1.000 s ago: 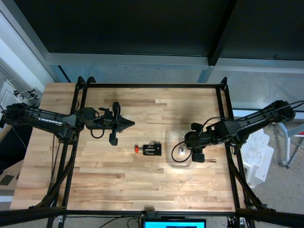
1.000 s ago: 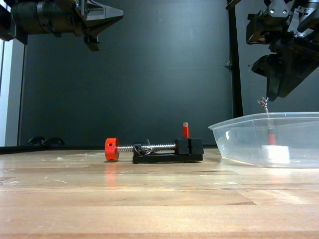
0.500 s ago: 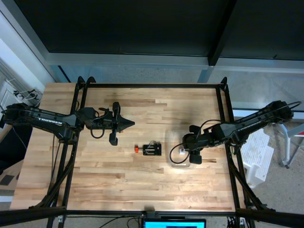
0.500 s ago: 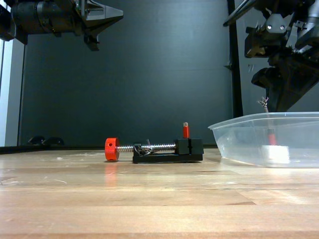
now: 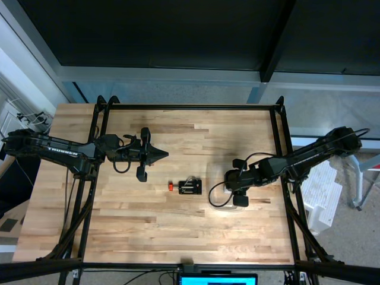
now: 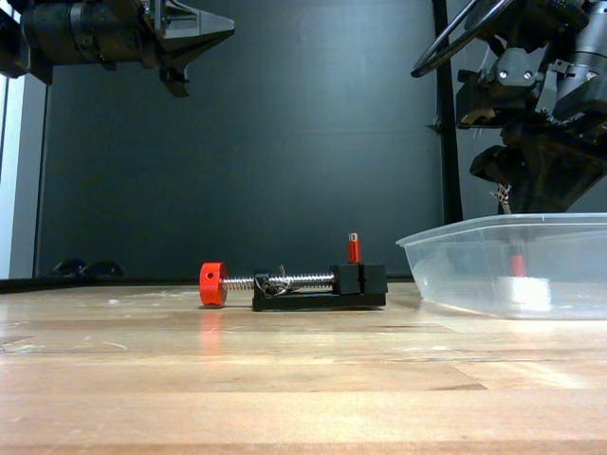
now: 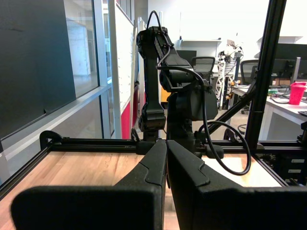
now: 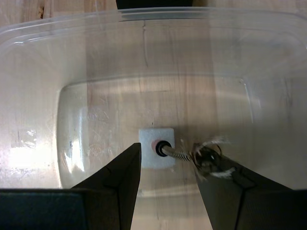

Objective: Pick the RCA connector and install on taskboard

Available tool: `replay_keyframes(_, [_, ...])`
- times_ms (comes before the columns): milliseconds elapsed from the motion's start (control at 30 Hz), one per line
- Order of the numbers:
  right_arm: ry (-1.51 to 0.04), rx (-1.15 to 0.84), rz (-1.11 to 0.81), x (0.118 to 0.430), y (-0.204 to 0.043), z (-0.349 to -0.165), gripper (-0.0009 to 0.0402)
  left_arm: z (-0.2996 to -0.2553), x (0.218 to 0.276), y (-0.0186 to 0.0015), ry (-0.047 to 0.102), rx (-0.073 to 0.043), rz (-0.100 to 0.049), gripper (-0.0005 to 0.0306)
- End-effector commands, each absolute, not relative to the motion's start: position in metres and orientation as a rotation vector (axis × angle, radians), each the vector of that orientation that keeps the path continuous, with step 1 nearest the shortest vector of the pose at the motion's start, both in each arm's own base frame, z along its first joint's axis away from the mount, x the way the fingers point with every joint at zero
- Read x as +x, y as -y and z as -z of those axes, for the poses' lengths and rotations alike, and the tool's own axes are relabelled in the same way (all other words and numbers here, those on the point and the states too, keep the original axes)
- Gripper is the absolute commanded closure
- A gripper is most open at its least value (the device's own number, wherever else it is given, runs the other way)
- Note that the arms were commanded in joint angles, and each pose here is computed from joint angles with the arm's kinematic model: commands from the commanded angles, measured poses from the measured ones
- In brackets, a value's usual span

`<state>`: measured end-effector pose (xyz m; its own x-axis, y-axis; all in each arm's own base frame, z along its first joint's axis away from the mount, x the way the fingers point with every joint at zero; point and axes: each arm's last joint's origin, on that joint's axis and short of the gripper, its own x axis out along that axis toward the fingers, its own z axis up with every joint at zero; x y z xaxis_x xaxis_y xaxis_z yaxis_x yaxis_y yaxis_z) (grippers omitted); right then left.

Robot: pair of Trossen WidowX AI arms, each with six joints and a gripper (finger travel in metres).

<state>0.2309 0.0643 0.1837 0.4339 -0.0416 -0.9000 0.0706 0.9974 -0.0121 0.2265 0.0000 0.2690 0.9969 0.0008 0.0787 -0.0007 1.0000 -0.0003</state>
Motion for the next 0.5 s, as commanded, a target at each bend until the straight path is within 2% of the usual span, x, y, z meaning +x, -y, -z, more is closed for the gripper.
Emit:
replay_keyframes(33, [-1.130,0.027,0.072,0.234,-0.065,-0.179,0.0247,-0.2690,0.2265,-0.0001,0.078,0.000,-0.001,0.0300])
replay_keyframes(500, [-1.171,0.004,0.073,0.240,-0.067,-0.165,0.0247,-0.2690,0.2265,-0.0001,0.078,0.000,-0.001,0.0300])
